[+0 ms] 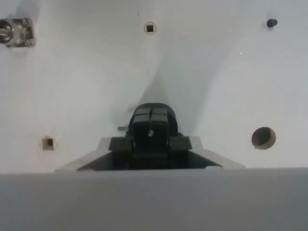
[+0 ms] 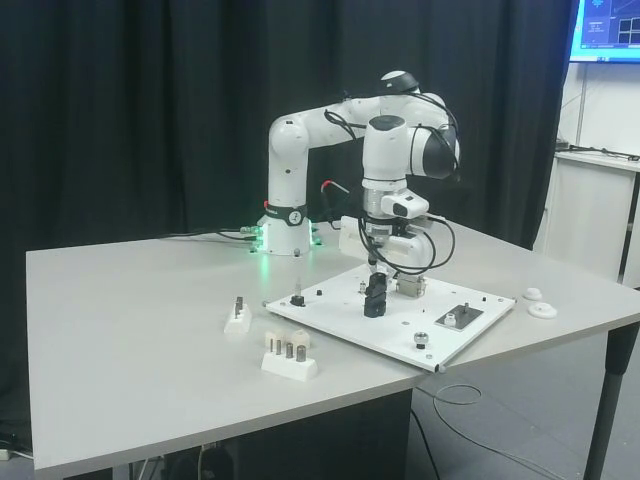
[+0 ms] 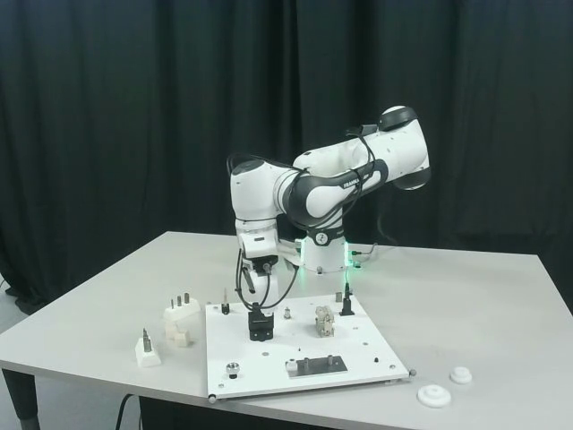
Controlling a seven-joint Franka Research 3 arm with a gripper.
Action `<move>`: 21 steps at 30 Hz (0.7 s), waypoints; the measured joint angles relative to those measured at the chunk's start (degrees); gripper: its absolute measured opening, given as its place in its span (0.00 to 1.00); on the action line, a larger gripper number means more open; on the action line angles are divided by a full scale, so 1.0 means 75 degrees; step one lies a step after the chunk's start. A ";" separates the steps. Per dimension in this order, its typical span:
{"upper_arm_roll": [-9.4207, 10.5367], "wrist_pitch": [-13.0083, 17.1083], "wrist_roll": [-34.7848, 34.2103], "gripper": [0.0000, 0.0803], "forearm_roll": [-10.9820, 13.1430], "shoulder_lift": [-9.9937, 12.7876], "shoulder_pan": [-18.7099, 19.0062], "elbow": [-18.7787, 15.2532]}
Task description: Insert D-SUB.
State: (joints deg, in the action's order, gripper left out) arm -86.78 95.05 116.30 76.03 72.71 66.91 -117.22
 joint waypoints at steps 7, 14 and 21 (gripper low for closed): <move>0.0000 -0.0043 0.0001 0.19 0.0006 0.0001 -0.0039 0.0024; -0.0003 -0.0057 0.0001 0.46 0.0007 0.0002 -0.0076 0.0030; -0.0163 -0.0317 -0.0030 0.85 0.0009 -0.0001 -0.0074 0.0125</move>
State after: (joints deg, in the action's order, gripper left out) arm -88.01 92.67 116.07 76.10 72.70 66.35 -116.28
